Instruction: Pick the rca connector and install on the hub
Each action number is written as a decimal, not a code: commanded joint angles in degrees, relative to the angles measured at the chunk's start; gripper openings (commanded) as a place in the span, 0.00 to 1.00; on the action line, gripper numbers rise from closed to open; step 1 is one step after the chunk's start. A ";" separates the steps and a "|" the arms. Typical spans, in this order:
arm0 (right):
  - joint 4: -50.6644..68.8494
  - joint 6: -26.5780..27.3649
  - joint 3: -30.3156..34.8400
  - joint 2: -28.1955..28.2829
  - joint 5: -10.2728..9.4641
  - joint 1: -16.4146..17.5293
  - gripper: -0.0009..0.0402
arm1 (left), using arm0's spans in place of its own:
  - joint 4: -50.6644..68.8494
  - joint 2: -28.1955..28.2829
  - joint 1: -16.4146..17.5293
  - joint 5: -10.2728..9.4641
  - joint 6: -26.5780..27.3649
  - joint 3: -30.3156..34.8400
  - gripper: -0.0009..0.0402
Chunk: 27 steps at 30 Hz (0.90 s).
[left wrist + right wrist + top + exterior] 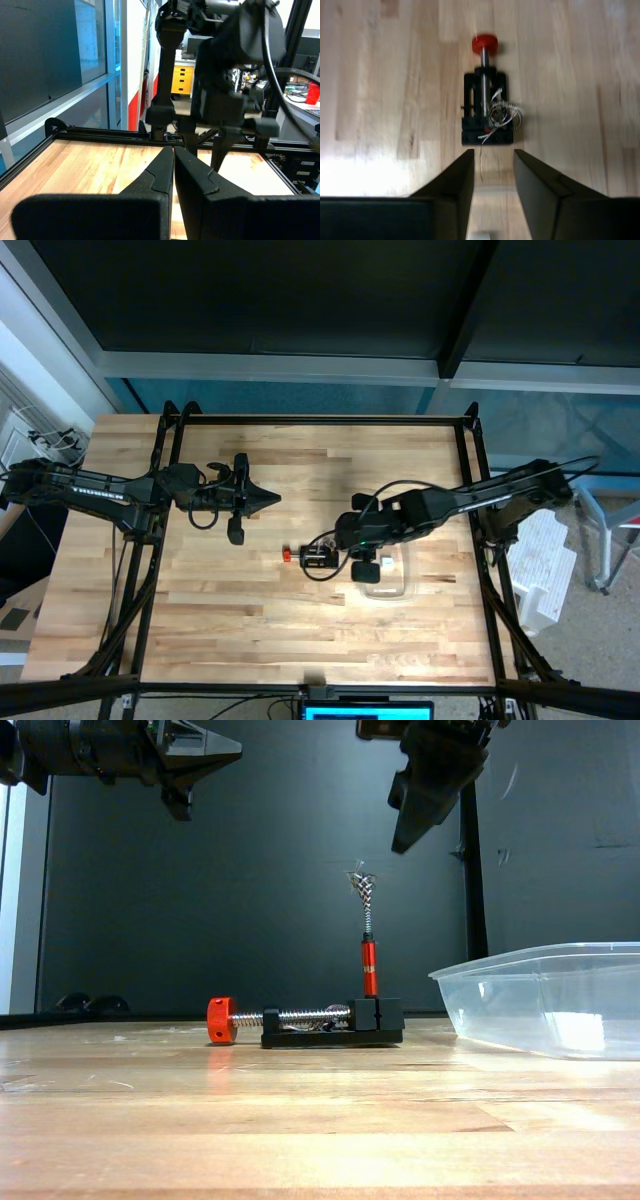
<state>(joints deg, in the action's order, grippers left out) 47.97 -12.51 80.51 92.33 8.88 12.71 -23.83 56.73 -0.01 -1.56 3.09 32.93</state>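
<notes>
The worktop (250, 620) is pale wood in strips, smooth with a soft sheen. The hub (385, 1017) is matt black plastic, its screw (290, 1016) bright threaded metal and its knob (221, 1019) glossy red. The rca connector (369, 965) shows a shiny red sleeve and silvery braided wire. The tray (540, 995) is clear, glossy plastic. The left pincer (173, 150), above the worktop's left side, and the right pincer (492, 155), over the hub, are matt black plastic.

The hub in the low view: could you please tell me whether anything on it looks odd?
Yes: the rca connector stands upright on the hub, and its braided wire splays into frayed loose strands at the top. The right gripper hovers above it, fingers open; the left gripper is parked aside, fingers shut.
</notes>
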 commanded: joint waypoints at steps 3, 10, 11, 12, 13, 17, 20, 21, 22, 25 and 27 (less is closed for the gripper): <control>-9.40 1.70 -8.07 -8.48 -0.98 -1.62 0.05 | 0.00 0.00 0.00 0.00 0.00 0.00 0.02; -23.10 5.49 -18.05 -18.45 -4.48 -4.68 0.03 | -0.02 0.00 0.00 0.00 0.00 0.00 0.02; -25.00 5.90 -19.15 -19.71 -4.55 -4.92 0.02 | -0.02 0.00 0.00 0.00 0.00 0.00 0.02; -26.86 6.47 -20.20 -20.85 -4.61 -5.18 0.02 | 0.00 0.00 0.02 0.00 0.00 0.00 0.02; -28.39 6.97 -21.05 -22.03 -4.81 -5.40 0.02 | 0.00 0.00 0.00 0.00 0.00 0.00 0.02; -33.83 7.26 -24.04 -26.36 -7.61 -7.06 0.02 | -0.02 0.00 0.00 0.00 0.00 0.00 0.02; -37.07 7.26 -26.36 -29.20 -8.96 -8.48 0.02 | 0.00 0.00 0.02 0.00 0.00 0.00 0.02; -37.75 7.30 -27.10 -30.25 -8.98 -8.90 0.02 | 0.00 0.00 0.00 0.00 0.00 0.00 0.02; -38.69 7.39 -28.00 -31.19 -9.03 -9.20 0.02 | -0.02 0.00 0.00 0.00 0.00 0.00 0.02; -41.59 7.52 -30.99 -33.94 -9.46 -10.29 0.02 | 0.00 0.00 0.00 0.00 0.00 0.00 0.02; -44.52 7.43 -33.29 -35.50 -10.62 -11.04 0.02 | 0.00 0.00 0.02 0.00 0.00 0.00 0.02</control>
<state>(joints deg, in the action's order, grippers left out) 5.19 -4.99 48.64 57.67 -1.17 2.13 -23.83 56.73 -0.01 -1.56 3.09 32.93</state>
